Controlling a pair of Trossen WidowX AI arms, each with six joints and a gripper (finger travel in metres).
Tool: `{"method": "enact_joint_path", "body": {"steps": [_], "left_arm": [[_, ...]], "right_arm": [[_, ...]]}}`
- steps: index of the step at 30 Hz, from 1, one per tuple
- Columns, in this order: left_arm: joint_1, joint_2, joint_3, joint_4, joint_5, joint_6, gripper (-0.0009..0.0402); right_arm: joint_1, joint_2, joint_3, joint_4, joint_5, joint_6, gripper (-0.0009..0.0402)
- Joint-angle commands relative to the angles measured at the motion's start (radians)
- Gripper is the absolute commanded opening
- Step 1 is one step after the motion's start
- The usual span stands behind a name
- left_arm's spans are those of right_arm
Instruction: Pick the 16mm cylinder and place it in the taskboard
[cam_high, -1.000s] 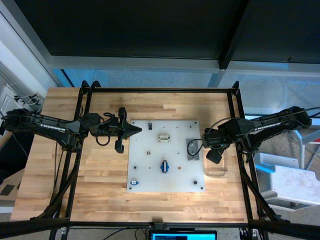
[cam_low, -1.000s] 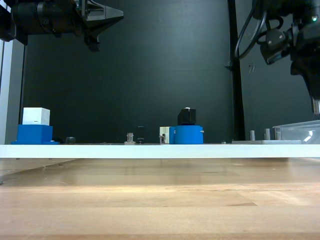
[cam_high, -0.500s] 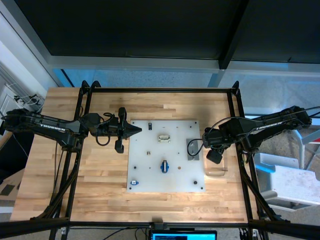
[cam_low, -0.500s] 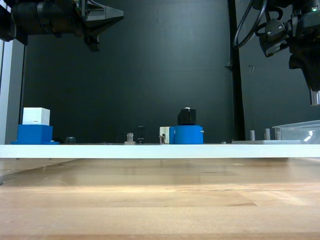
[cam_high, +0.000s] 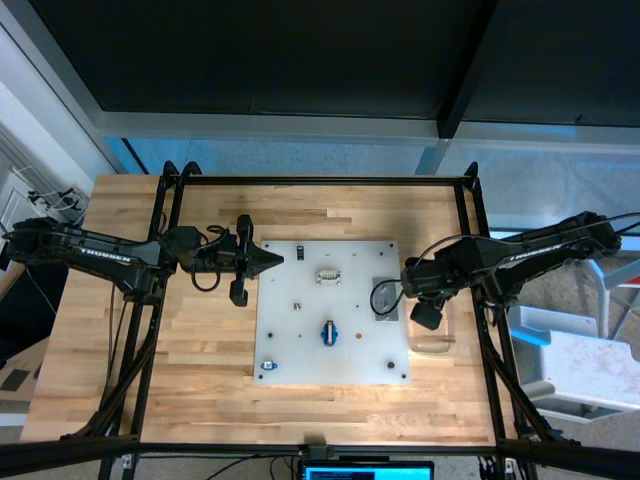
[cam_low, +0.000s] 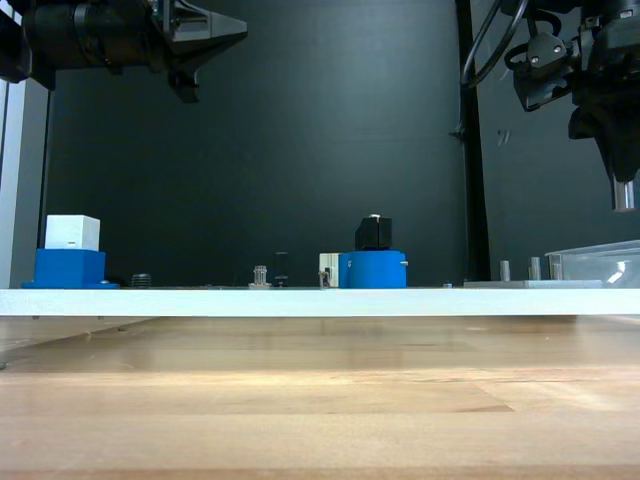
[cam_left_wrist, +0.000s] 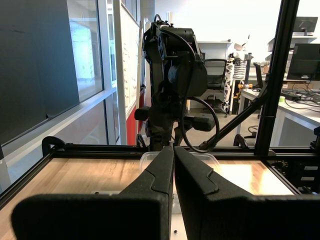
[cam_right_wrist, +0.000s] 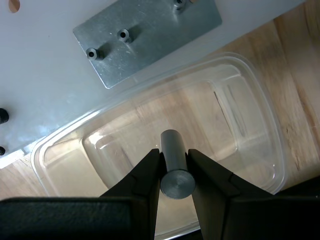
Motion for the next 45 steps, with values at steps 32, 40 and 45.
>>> {"method": "enact_joint_path", "body": {"steps": [32, 40, 45], "left_arm": [[0.000, 0.000, 0.000, 0.000, 0.000, 0.000, 0.0000], [0.000, 0.000, 0.000, 0.000, 0.000, 0.000, 0.0000], [0.000, 0.000, 0.000, 0.000, 0.000, 0.000, 0.0000]], "right_arm": [[0.087, 0.348, 0.276, 0.063, 0.008, -0.083, 0.0039], [0.097, 0.417, 0.339, 0.069, 0.007, -0.110, 0.0039], [0.100, 0.455, 0.365, 0.084, 0.007, -0.118, 0.0039]]}}
